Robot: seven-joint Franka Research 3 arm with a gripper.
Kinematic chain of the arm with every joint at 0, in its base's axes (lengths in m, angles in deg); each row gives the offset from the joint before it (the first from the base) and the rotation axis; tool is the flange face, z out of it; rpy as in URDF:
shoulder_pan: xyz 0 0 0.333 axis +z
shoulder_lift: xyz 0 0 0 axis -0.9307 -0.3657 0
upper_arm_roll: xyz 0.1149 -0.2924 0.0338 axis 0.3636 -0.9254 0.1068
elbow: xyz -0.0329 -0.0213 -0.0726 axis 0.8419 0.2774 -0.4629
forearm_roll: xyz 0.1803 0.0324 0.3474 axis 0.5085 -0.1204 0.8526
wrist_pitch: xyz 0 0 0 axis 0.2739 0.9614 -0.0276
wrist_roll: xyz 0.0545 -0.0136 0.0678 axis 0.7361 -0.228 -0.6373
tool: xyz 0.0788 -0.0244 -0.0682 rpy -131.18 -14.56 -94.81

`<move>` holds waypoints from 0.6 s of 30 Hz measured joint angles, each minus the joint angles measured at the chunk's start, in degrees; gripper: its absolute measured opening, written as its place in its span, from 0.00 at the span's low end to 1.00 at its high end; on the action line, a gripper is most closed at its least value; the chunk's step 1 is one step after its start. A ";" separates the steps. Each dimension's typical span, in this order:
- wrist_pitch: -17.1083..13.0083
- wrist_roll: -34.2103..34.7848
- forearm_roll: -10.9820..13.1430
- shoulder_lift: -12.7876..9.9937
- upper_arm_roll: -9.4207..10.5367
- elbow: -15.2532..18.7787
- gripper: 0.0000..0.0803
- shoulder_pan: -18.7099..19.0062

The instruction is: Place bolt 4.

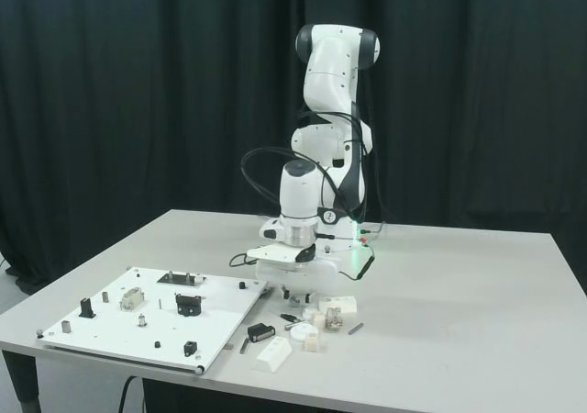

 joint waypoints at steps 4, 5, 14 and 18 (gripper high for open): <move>-0.31 0.00 0.00 0.00 0.09 -0.03 0.52 -0.27; -0.40 0.00 0.00 0.00 0.10 -0.05 0.86 -0.30; -0.49 0.00 0.00 0.48 0.10 -0.51 0.97 -0.35; -0.48 0.00 0.00 1.14 0.10 -0.58 0.97 -0.35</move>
